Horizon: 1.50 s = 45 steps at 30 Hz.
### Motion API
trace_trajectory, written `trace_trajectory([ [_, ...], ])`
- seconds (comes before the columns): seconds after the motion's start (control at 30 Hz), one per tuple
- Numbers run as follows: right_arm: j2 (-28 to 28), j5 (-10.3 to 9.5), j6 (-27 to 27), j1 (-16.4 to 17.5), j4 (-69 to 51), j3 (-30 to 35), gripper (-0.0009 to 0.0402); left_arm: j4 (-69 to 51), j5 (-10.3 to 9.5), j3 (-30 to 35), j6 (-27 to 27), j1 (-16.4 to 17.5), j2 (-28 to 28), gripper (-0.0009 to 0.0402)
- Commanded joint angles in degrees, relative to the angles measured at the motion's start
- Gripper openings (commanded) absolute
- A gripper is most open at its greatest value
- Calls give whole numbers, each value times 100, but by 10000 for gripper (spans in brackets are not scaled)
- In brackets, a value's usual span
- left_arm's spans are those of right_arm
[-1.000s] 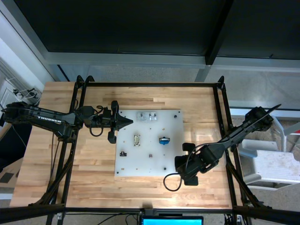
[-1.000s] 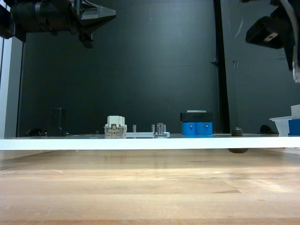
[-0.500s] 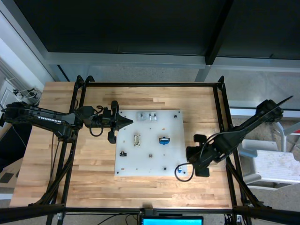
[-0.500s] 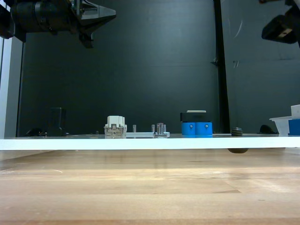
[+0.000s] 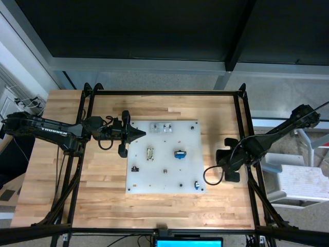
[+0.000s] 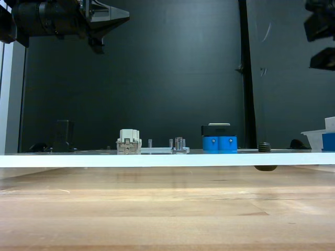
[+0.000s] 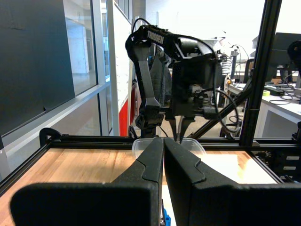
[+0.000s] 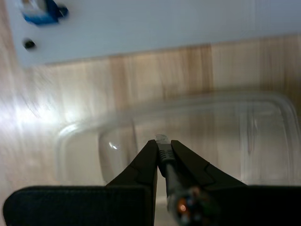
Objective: Remove the rj45 connector and place it in the container
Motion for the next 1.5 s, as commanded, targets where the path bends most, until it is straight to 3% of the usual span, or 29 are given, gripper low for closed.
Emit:
trace_trajectory([
  [0.03,-205,-116,26,0,-87,-212,0,0,2,0,0,0,2,1],
  [0.3,-516,-164,116,4,-245,-525,8,0,2,0,0,0,0,1],
  [0.4,-514,-273,111,4,-262,-570,28,0,2,0,0,0,0,1],
  [1.1,-514,-284,136,4,-629,-577,174,0,2,0,0,0,0,1],
  [1.5,-514,-284,114,4,-632,-577,223,0,2,0,0,0,0,1],
])
